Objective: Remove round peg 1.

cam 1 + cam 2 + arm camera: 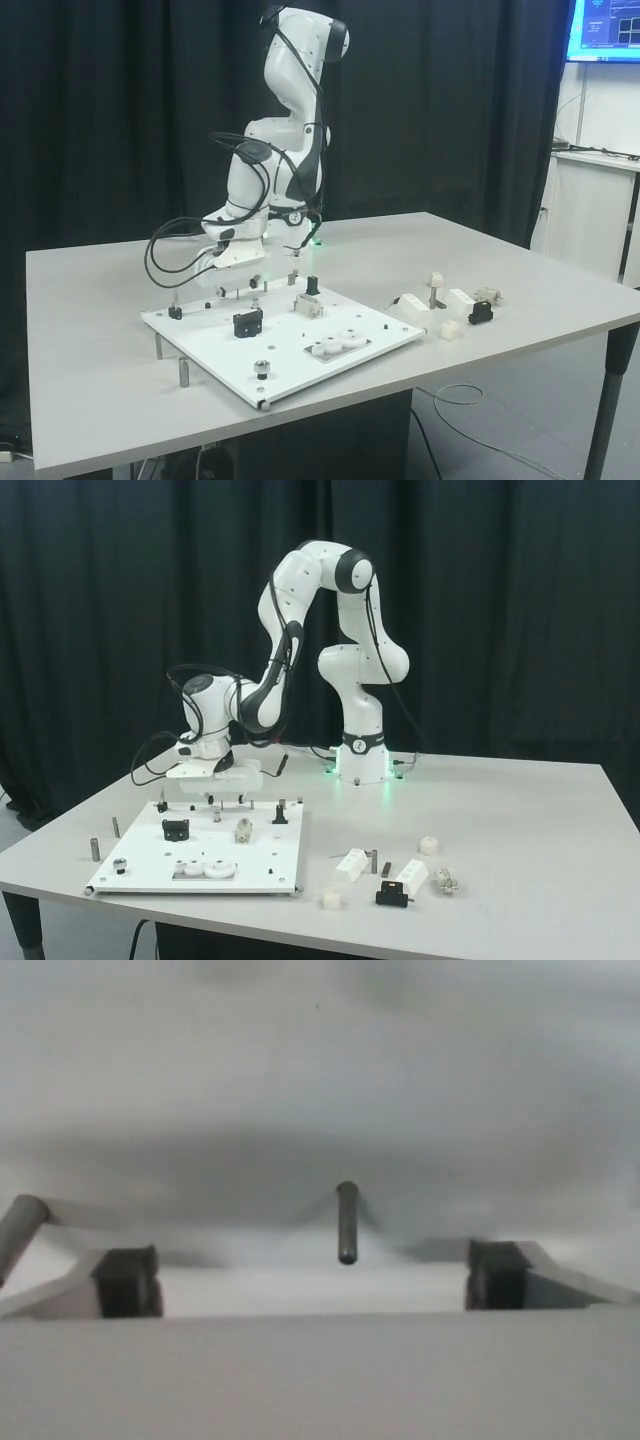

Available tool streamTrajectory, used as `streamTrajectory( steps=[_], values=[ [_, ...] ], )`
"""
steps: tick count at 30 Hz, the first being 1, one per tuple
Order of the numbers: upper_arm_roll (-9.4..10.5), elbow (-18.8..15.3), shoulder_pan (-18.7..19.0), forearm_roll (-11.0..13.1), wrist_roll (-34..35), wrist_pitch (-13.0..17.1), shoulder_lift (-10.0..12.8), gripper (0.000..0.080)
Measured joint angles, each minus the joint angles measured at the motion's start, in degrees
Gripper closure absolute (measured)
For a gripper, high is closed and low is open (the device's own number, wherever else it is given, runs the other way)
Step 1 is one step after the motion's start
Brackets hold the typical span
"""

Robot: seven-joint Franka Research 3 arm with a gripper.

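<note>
Peg point(347, 1222) upright, centred between the spread tool point(311, 1278) fingers, touching neither.

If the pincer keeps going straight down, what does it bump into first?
Probably the thin grey peg standing between its open fingers; the pincer would close around it, then reach the white board below.

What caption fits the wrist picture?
Open gripper straddles an upright peg on the white board.
</note>
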Motion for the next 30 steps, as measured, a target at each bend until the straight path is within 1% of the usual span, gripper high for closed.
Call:
streamTrajectory(
  steps=[5,6,11,12,18,19,20,21,29,30],
  values=[
    [-0.22,-0.45,0.41,-0.99,0.74,0.92,-0.33,0.0094],
    [-0.24,-0.51,0.48,-1.02,0.79,1.11,-0.32,0.0258],
    [-0.25,-1.13,0.77,-1.04,0.87,2.69,-0.32,0.0258],
    [-0.25,-1.31,0.82,-1.04,0.89,3.13,-0.32,0.0418],
    [-0.39,-2.06,0.97,-1.16,1.11,5.42,-0.26,0.0418],
    [-0.45,-2.12,0.96,-1.18,1.17,5.7,-0.24,0.0619],
    [-0.51,-2.19,0.96,-1.2,1.18,5.97,-0.24,0.0619],
    [-0.55,-2.25,0.97,-1.22,1.18,6.21,-0.25,0.0751],
    [-0.64,-2.29,0.98,-1.68,1.19,6.5,-0.27,0.0751],
    [-0.65,-2.29,0.98,-1.7,1.19,6.5,-0.28,0.0766]
  ],
)
